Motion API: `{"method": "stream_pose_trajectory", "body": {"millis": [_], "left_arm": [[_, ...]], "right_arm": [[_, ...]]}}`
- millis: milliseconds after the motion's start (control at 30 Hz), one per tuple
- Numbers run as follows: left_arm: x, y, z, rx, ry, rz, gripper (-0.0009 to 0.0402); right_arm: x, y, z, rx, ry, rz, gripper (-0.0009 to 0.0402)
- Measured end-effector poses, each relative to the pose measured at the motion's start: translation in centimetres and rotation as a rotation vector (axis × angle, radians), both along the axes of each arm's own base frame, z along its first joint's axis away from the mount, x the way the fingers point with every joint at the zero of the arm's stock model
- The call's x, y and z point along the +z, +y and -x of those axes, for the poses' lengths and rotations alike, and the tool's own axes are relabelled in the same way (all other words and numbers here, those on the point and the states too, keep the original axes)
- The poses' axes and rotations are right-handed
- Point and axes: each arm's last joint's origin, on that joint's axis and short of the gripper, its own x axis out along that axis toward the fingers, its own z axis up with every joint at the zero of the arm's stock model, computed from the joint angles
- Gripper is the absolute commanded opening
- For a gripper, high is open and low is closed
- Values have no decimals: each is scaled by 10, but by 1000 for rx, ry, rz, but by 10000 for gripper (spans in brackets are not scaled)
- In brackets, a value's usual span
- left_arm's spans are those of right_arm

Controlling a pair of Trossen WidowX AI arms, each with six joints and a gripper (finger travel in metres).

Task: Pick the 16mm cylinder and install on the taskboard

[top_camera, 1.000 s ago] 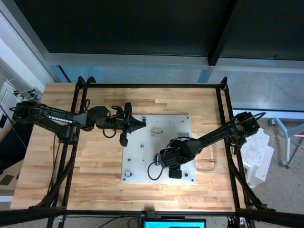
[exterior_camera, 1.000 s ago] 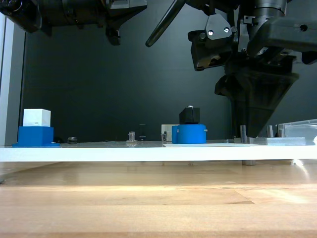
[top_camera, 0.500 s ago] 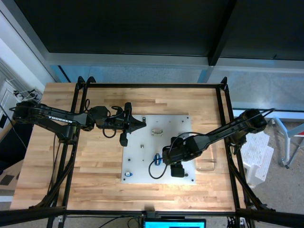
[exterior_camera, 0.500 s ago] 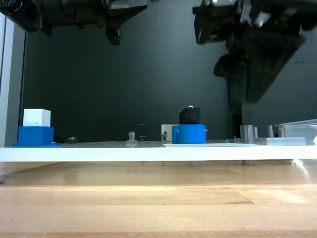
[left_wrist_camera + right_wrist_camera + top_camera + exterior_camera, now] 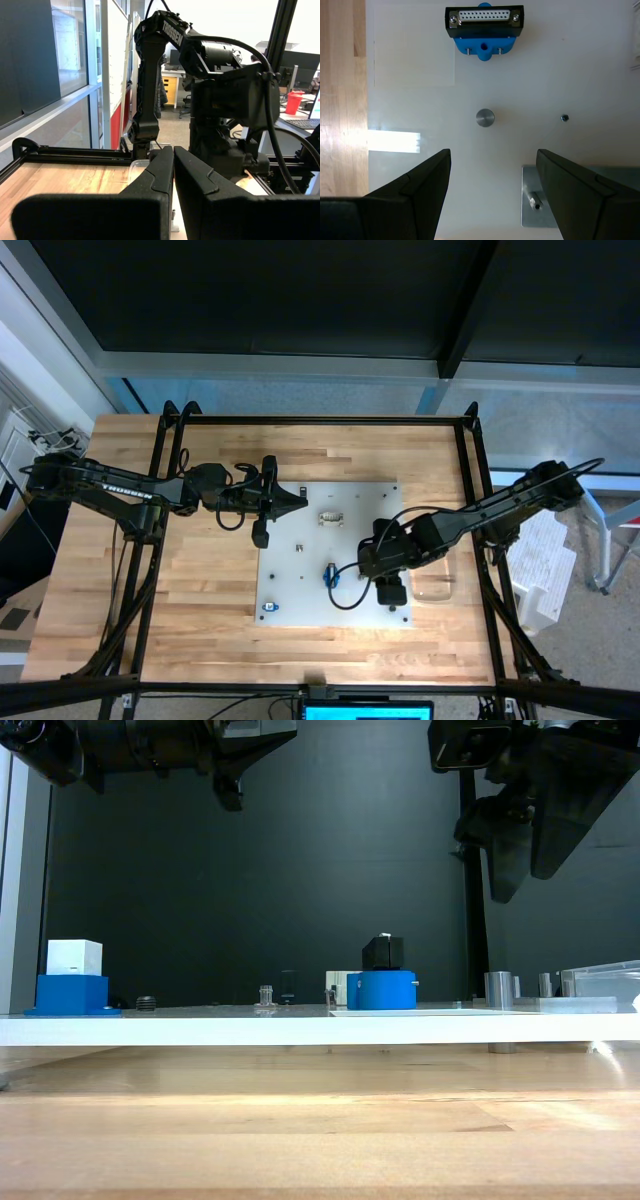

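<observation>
A pale wooden table (image 5: 200, 610) stands inside a black metal frame (image 5: 320, 421), dark panels (image 5: 250, 300) behind.

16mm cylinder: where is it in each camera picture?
High: too small to pick out; right gripper over the taskboard, left gripper at its far edge.
Low: cylinder upright on the taskboard, right of the blue connector.
Left wrist: not in it.
Right wrist: cylinder near blue connector.
Landmark: blue connector.

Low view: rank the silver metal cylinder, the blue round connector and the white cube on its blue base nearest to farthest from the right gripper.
1. Silver metal cylinder, below the right gripper, at right.
2. Blue round connector, centre.
3. White cube on blue base, far left. Left gripper hovers high at left.
</observation>
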Motion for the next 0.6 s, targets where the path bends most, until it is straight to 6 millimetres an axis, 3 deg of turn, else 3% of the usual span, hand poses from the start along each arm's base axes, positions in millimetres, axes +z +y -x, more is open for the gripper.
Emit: {"method": "stream_pose_trajectory", "body": {"millis": [367, 600], "left_arm": [[0, 0, 0, 0, 0, 0, 0], [0, 0, 0, 0, 0, 0, 0]], "right_arm": [[4, -5, 0, -3, -38, 0, 196], [27, -39, 16, -58, -340, 18, 129]]}}
